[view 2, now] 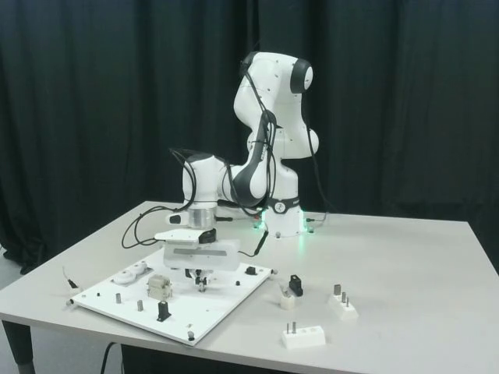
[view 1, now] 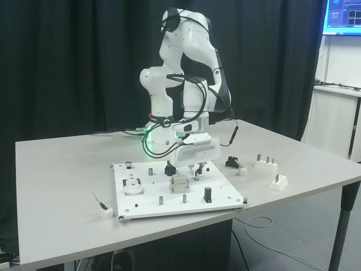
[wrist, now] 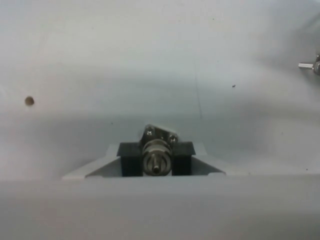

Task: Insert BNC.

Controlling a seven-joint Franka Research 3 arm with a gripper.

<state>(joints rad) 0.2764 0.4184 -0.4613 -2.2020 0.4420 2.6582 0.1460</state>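
In the wrist view a grey metal BNC connector [wrist: 156,152] sits between the two black finger pads [wrist: 131,161] of my gripper [wrist: 156,164], which is shut on it. A small flange with two screws shows at the connector's far end. The white task board [wrist: 150,60] lies below it. In the room views my gripper [view 1: 196,168] [view 2: 200,279] hangs just above the middle of the white board [view 1: 225,200] [view 2: 226,308], with the connector pointing down. Whether the connector's tip touches the board I cannot tell.
On the board stand a grey block [view 1: 179,184] [view 2: 159,286], a black upright piece [view 1: 207,194] [view 2: 162,311], a white disc [view 1: 133,187] and short pegs. White peg blocks [view 1: 265,165] [view 1: 278,182] and a black part [view 1: 231,162] lie on the table beside it.
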